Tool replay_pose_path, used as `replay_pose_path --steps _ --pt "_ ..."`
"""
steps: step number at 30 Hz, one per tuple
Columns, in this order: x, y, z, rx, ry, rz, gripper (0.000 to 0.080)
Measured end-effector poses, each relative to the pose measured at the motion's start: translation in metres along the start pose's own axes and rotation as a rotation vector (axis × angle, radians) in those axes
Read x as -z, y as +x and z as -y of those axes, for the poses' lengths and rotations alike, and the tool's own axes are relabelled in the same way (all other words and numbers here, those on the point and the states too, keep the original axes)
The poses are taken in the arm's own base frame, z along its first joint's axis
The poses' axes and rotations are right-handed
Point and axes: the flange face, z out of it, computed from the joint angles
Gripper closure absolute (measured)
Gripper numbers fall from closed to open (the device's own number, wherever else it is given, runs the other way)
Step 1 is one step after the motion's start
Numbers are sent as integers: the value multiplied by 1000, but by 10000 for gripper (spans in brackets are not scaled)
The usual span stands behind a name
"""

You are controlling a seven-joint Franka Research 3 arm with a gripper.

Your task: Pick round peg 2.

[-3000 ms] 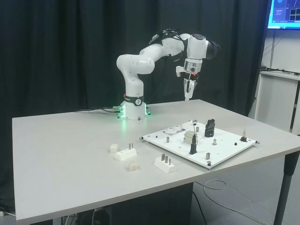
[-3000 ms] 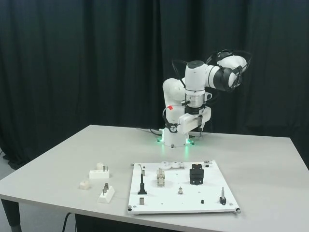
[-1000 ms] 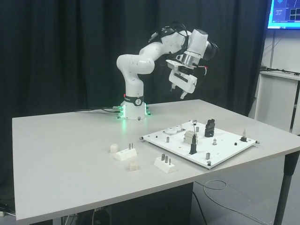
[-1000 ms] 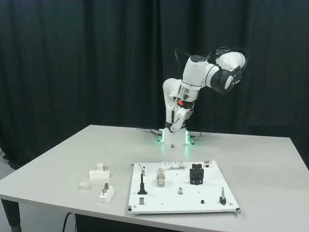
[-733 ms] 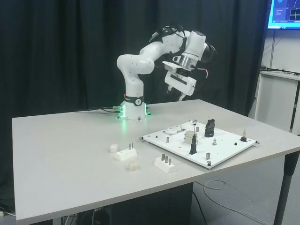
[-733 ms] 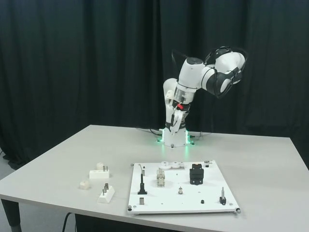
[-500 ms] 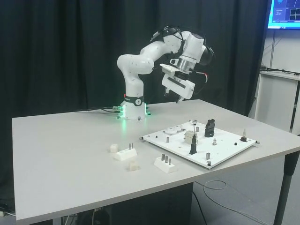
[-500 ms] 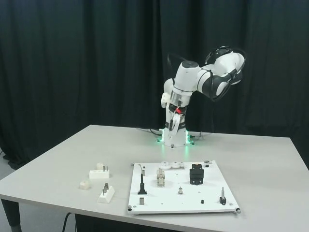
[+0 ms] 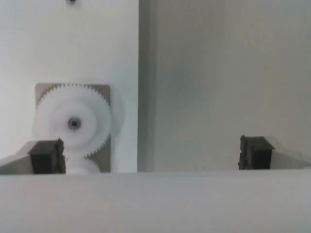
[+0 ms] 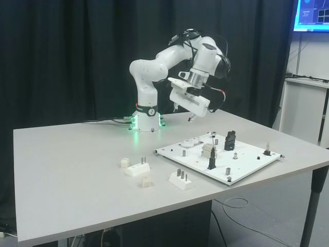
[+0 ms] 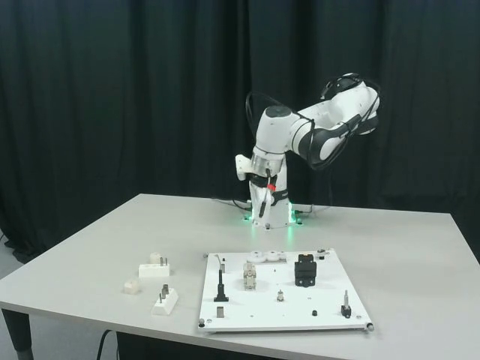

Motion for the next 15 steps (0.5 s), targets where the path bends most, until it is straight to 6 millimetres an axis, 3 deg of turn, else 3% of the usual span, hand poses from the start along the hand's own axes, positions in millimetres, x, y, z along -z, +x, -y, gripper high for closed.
replay_pose_path --steps 15 --pt "-27 26 27 82 22 -6 3"
